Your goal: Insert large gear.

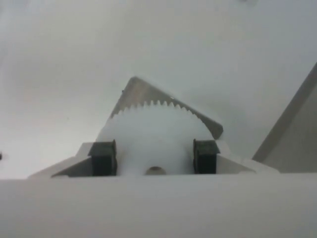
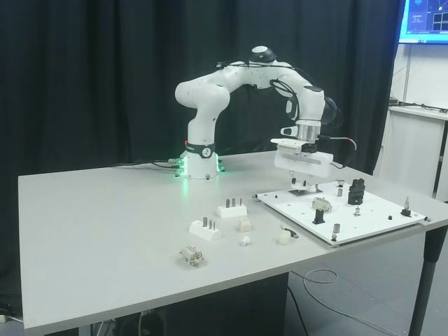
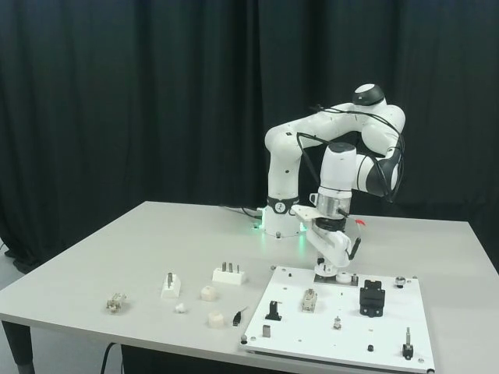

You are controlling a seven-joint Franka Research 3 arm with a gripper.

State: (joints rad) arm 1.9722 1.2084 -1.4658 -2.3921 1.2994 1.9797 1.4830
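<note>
In the wrist view a large white gear (image 1: pixel 154 139) with a toothed rim and a centre hole sits between my two black finger pads (image 1: pixel 104 157), which press on its sides. My gripper (image 1: pixel 155 157) is shut on it. Below the gear lies a grey metal plate (image 1: pixel 143 94). In the room views the gripper (image 2: pixel 302 183) (image 3: pixel 327 265) hangs just above the far edge of the white assembly board (image 2: pixel 364 217) (image 3: pixel 390 331), the gear (image 3: pixel 325 270) small at its tip.
On the board stand black fixtures (image 3: pixel 371 298) (image 2: pixel 357 191), pegs and a small grey part (image 3: pixel 309 300). Loose white blocks (image 2: pixel 232 209) (image 3: pixel 230 274) and a small metal piece (image 2: pixel 191 256) (image 3: pixel 116 303) lie on the grey table (image 2: pixel 105 217) left of the board.
</note>
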